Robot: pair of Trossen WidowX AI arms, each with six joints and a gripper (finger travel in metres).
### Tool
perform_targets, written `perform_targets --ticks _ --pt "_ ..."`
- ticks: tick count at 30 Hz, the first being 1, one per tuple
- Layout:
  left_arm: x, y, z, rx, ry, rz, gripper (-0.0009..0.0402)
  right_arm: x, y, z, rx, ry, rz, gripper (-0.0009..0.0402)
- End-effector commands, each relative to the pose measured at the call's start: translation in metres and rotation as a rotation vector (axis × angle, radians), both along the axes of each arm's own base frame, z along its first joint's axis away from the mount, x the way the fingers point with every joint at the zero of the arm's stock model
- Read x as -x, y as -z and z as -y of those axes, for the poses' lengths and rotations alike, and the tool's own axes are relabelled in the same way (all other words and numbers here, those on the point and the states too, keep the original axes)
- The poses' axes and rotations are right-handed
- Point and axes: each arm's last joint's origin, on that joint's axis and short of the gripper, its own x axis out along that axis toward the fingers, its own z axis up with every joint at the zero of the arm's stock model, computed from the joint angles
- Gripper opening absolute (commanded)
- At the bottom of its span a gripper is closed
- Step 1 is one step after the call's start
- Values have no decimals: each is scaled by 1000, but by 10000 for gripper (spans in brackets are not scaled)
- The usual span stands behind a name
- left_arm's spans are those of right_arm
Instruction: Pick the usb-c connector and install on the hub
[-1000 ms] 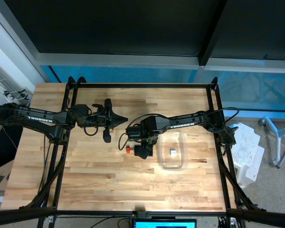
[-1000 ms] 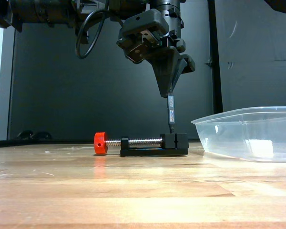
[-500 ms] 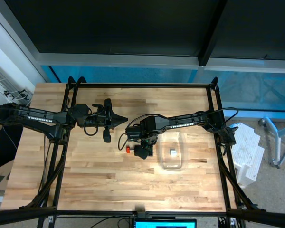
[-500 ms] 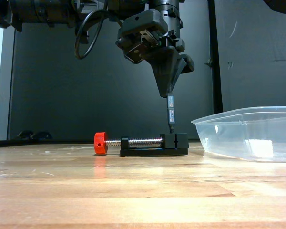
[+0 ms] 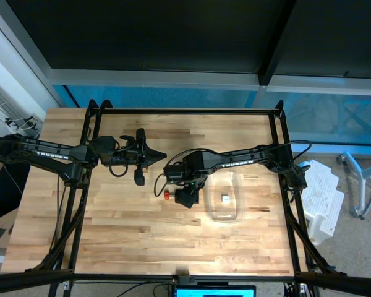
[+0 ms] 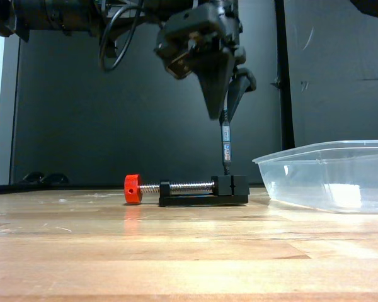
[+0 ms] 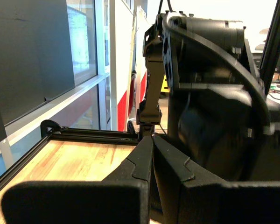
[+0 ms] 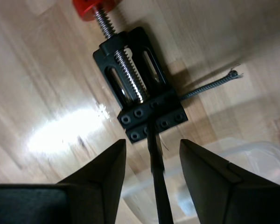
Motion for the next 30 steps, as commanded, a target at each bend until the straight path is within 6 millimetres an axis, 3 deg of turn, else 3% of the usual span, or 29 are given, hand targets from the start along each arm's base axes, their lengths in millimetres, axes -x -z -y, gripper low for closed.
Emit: perform_targets --ticks 1,18,30 --pt "0 0 0 0 0 1 0 7 -10 0 4 -64 5 180" --pt "0 0 0 0 0 1 0 41 -40 2 32 -374 51 180" --pt "0 0 0 0 0 2 0 61 -38 4 46 -417 151 177"
